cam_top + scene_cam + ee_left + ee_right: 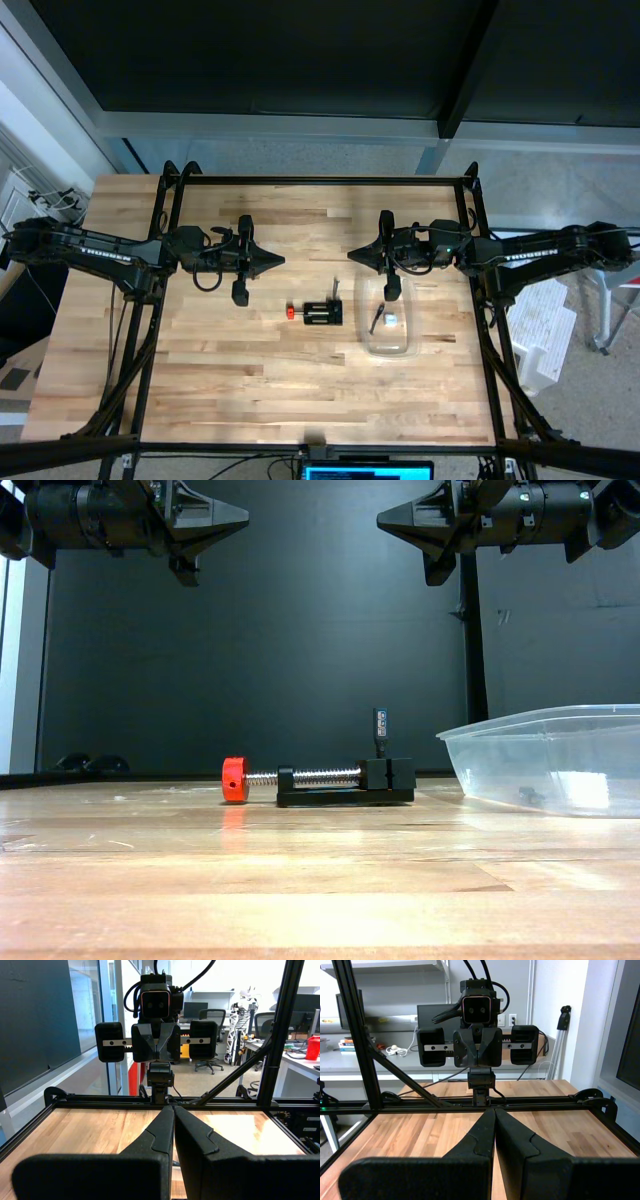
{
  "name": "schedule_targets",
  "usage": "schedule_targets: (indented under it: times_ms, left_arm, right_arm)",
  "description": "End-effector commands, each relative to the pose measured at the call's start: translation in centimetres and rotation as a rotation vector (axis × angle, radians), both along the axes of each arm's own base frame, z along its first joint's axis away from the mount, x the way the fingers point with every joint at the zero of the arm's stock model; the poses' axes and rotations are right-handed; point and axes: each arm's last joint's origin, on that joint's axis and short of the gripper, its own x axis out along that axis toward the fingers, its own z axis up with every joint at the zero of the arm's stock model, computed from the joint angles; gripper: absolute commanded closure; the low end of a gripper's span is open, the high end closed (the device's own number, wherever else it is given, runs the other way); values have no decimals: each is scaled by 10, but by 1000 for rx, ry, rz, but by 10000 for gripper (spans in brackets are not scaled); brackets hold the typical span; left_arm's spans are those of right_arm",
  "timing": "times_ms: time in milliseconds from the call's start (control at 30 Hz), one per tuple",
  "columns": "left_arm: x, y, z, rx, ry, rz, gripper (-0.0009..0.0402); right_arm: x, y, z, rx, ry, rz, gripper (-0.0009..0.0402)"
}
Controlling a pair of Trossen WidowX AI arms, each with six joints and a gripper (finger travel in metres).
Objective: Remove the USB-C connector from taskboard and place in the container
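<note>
My left claw (278, 261) and right claw (352, 255), pressed together, hang either side of the clamp (318, 313); plug (376, 318) lies in tray (390, 353) beside it; I'd jostle nothing.

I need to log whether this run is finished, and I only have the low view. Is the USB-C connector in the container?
Observer: Yes. From above, the USB-C connector lies inside the container, beside a small pale square piece.
Operator: Is either gripper holding anything?
Observer: No. The wrist views show the left gripper and the right gripper with jaws shut on nothing. Both hang high over the table, either side of the taskboard.
</note>
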Motion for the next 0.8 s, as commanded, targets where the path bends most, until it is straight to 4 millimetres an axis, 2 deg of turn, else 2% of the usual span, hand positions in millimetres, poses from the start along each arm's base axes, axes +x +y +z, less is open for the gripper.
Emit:
schedule_targets:
  times_ms: [33,800]
  left_arm:
    - [0,0,0,0,0,0,393]
    - [0,0,0,0,0,0,393]
  right_arm:
    - [0,0,0,1,2,-1,393]
    - [0,0,0,7,2,0,393]
